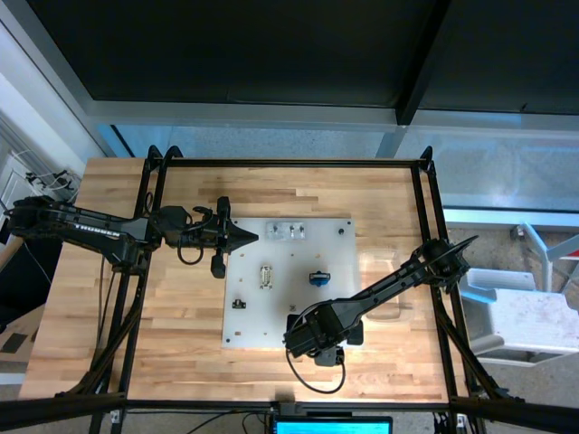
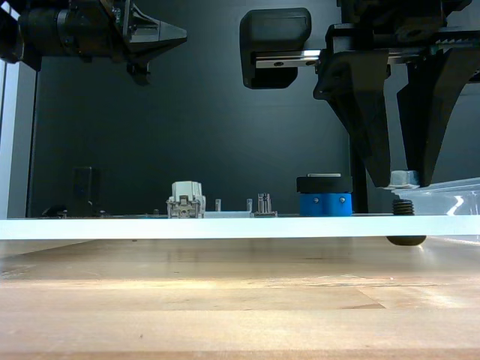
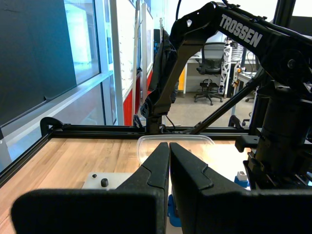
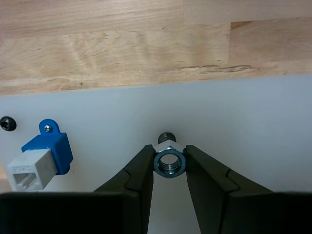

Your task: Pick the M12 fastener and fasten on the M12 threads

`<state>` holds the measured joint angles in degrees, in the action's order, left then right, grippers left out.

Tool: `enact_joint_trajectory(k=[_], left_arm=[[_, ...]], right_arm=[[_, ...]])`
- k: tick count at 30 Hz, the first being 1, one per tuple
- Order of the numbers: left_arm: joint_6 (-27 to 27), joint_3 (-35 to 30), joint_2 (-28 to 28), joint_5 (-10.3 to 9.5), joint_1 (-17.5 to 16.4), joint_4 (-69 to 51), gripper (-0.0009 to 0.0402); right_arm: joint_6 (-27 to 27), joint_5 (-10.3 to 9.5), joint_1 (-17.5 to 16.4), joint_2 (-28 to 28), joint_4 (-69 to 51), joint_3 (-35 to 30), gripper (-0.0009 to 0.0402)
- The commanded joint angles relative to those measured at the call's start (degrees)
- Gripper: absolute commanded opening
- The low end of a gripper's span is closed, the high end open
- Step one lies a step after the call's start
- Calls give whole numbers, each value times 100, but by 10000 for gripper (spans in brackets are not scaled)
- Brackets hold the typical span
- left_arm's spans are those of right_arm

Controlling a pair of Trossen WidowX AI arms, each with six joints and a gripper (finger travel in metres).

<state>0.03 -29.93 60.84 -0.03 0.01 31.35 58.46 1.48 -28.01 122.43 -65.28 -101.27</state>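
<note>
right hand (image 4: 168,152) grips nut (image 4: 169,164) over bare stud (image 4: 167,137) | left hand (image 3: 168,146) above board (image 1: 271,316)

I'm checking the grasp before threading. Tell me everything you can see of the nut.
The nut is a small silver metal hex with a threaded bore that faces the wrist camera. The right hand pinches it, one finger on each side. In the low view it hangs just above the black ribbed stud with a gap between, so it is not on its stud yet. Nothing else touches it. The left hand, shut, hangs high over the board's left edge.
</note>
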Motion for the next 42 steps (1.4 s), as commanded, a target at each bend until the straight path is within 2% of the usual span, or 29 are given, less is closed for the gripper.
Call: enact_joint_trajectory(k=[1, 30, 42], left_arm=[[0, -2, 2, 0, 0, 0, 0], [0, -2, 2, 0, 0, 2, 0], [0, -2, 2, 0, 0, 2, 0]], right_arm=[[-4, 0, -2, -4, 33, 2, 29], [-142, -22, 0, 186, 286, 127, 29], [-970, -24, 4, 195, 328, 129, 29]])
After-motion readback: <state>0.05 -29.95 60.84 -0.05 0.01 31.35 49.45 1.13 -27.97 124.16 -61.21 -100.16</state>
